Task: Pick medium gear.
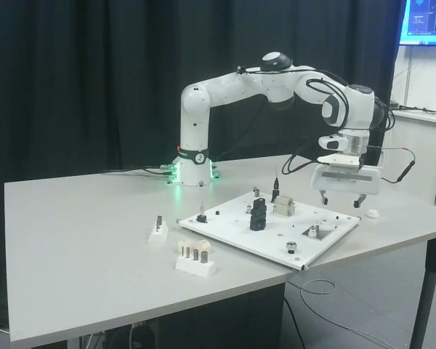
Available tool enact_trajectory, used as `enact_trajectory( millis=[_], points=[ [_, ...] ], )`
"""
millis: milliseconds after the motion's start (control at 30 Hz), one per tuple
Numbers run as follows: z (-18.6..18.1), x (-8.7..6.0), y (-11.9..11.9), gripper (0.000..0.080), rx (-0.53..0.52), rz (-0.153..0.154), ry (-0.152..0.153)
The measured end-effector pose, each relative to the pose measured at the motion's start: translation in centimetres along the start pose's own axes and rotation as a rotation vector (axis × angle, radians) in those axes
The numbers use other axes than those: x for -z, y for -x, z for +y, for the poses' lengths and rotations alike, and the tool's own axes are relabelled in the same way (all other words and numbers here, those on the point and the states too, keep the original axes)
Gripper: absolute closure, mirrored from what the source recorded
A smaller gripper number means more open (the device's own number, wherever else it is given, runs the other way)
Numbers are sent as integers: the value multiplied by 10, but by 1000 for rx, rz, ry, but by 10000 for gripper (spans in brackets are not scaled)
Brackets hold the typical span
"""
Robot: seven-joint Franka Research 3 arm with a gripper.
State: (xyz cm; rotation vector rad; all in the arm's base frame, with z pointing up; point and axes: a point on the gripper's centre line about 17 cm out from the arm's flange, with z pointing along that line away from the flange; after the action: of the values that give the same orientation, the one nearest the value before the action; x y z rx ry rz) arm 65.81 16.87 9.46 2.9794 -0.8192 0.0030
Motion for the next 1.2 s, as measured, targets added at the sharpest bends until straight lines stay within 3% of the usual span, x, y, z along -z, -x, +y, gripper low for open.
enact_trajectory(
  millis=[767, 1200],
  points=[
    [0, 1, -1, 3, -36, -3, -16],
    [7, 15, -16, 3, -84, 15, -36]
  ],
)
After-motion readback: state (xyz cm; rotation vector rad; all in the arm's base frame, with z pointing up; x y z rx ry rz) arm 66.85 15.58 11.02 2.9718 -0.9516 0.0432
